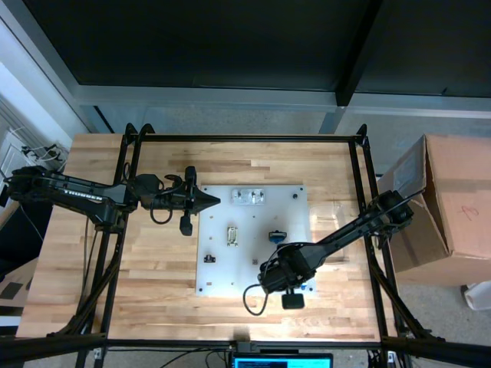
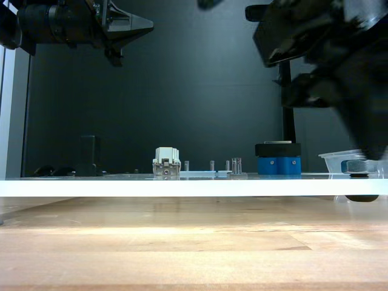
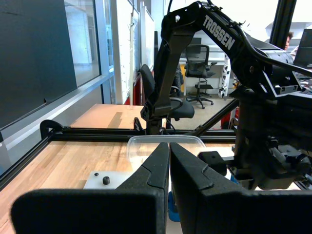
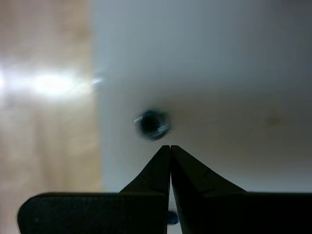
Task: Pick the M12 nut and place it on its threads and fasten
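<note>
The small silver nut point(image 2: 357, 165) sits at board level near the near right edge, apparently on its stud, with only a thin black strip showing beneath it. From the right wrist view the nut point(image 4: 152, 123) is a blurred silver ring with a dark centre on the white board point(image 4: 219, 73), lying free just beyond the fingertips. My right gripper point(image 4: 170, 147) hovers over it, shut with nothing between its fingers. In the high view the right gripper point(image 1: 270, 280) covers that spot. My left gripper point(image 1: 209, 201) hangs high over the board's left edge, shut and holding nothing.
A clear tray point(image 2: 337, 158) stands behind the nut. A blue-and-black block point(image 2: 277, 159), a white connector point(image 2: 166, 162) and small silver pegs point(image 2: 235, 165) stand on the board. A cardboard box point(image 1: 449, 203) sits off the table's right edge. A black frame rings the table.
</note>
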Available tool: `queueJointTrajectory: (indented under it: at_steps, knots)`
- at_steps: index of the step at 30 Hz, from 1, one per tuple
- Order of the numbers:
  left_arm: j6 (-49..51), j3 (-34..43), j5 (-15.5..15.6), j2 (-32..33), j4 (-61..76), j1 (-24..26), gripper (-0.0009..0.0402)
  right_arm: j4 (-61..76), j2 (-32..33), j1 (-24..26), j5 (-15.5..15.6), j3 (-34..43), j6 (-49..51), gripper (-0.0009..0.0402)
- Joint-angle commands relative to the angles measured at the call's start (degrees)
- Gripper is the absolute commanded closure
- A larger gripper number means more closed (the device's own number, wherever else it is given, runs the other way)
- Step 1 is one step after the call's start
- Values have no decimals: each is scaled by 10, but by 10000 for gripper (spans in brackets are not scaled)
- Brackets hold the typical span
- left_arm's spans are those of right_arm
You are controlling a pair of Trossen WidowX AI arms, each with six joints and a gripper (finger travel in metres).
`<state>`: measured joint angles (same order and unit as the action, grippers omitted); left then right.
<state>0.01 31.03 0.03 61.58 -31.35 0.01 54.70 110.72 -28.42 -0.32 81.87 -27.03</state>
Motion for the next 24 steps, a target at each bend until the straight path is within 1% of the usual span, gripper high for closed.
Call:
queueJointTrajectory:
  at_steps: [1, 6, 7, 8, 10, 13, 14, 15, 16, 18, 21, 24]
  knots:
    - [0, 0, 0, 0, 0, 0, 393, -1, 0, -1, -65, 0, -38, 393]
    - [0, 0, 0, 0, 0, 0, 393, -8, 6, -1, -59, 0, -41, 393]
    - [0, 0, 0, 0, 0, 0, 393, -12, 7, -1, -51, -1, -41, 393]
    - [0, 0, 0, 0, 0, 0, 393, -17, 7, -1, -30, -2, -40, 393]
    - [0, 0, 0, 0, 0, 0, 393, -22, 7, -1, 26, -5, -35, 393]
    - [0, 0, 0, 0, 0, 0, 393, -20, 6, -1, 133, -5, -10, 393]
    - [0, 0, 0, 0, 0, 0, 393, -17, 6, -1, 155, -5, -4, 393]
    - [0, 0, 0, 0, 0, 0, 393, -12, 5, -1, 162, -5, 2, 393]
    - [0, 0, 0, 0, 0, 0, 393, -7, 3, -2, 160, -4, 5, 393]
    - [0, 0, 0, 0, 0, 0, 393, -4, 2, -2, 128, -3, 3, 393]
    - [0, 0, 0, 0, 0, 0, 393, -1, 2, -2, 55, -3, 0, 393]
    - [0, 0, 0, 0, 0, 0, 393, -1, 2, -2, -5, -3, -19, 393]
